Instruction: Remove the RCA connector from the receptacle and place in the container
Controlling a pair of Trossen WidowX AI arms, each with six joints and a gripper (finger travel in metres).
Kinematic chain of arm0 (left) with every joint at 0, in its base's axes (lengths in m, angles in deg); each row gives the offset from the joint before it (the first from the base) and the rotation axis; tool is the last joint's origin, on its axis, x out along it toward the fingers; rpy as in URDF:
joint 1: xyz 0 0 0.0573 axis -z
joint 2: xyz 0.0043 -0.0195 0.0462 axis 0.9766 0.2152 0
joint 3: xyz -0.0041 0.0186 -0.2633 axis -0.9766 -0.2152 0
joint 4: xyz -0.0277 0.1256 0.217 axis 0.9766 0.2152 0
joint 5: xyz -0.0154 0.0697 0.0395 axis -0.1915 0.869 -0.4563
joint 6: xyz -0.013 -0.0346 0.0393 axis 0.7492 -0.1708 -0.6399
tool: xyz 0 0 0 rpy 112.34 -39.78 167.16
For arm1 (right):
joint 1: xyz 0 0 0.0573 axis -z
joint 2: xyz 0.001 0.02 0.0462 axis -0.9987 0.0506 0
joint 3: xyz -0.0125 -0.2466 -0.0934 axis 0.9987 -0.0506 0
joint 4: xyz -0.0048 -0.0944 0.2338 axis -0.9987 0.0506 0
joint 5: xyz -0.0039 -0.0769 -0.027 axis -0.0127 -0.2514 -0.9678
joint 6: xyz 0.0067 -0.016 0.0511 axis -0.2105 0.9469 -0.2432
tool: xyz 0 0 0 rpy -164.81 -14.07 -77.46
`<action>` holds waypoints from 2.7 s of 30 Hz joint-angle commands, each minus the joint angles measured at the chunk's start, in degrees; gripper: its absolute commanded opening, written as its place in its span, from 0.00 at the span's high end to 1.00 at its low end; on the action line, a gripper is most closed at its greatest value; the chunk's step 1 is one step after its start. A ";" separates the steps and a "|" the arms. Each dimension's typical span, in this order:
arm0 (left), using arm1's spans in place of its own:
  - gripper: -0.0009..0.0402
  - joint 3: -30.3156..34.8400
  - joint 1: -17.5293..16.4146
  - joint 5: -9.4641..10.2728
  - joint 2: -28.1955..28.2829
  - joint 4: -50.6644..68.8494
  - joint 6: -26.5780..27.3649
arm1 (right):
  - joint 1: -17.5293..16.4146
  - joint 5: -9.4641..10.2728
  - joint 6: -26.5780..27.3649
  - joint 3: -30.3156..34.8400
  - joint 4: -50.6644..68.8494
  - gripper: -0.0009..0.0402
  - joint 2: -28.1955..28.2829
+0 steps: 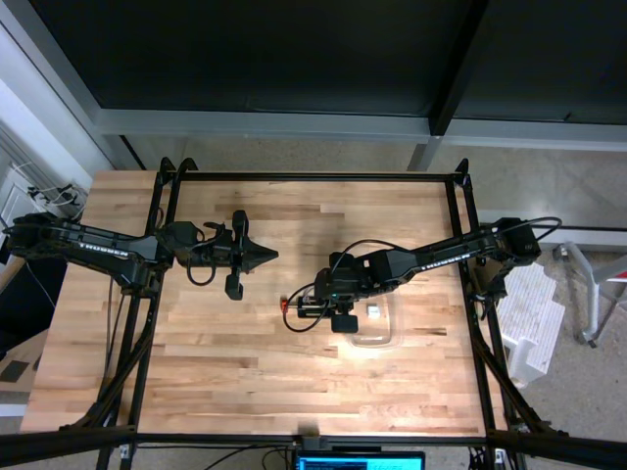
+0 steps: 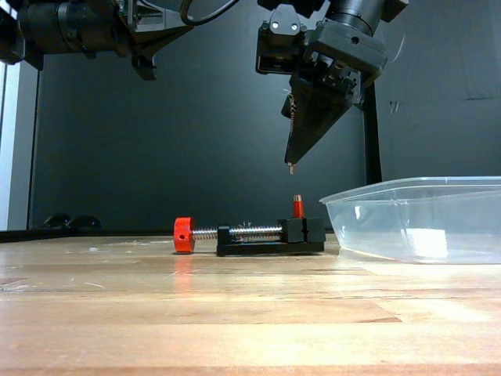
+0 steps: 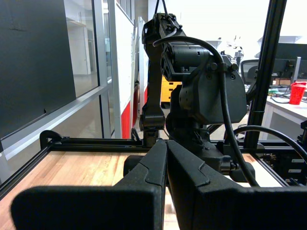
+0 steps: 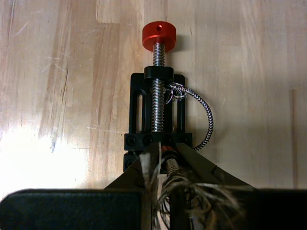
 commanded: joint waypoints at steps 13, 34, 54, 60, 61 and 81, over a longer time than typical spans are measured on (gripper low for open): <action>0.98 0.02 -0.02 -0.02 0.02 0.00 0.00 | -0.22 0.22 -0.04 -0.39 2.16 0.97 -2.38; 0.98 0.02 -0.02 -0.02 0.02 0.00 0.00 | -1.03 0.17 -1.68 -15.41 2.43 0.97 -16.02; 0.98 0.02 0.00 -0.02 0.02 0.00 0.00 | -1.46 0.24 -4.11 -27.32 3.65 0.94 -21.66; 0.98 0.02 -0.02 -0.02 0.02 0.00 0.00 | -1.60 0.17 -4.11 -27.36 3.61 0.82 -21.68; 0.98 0.02 0.00 -0.02 0.02 0.00 0.00 | -1.60 0.17 -4.11 -27.39 3.58 0.80 -21.68; 0.98 0.02 0.00 -0.02 0.02 0.00 0.00 | -1.66 -0.26 -3.87 -27.04 3.76 0.62 -21.81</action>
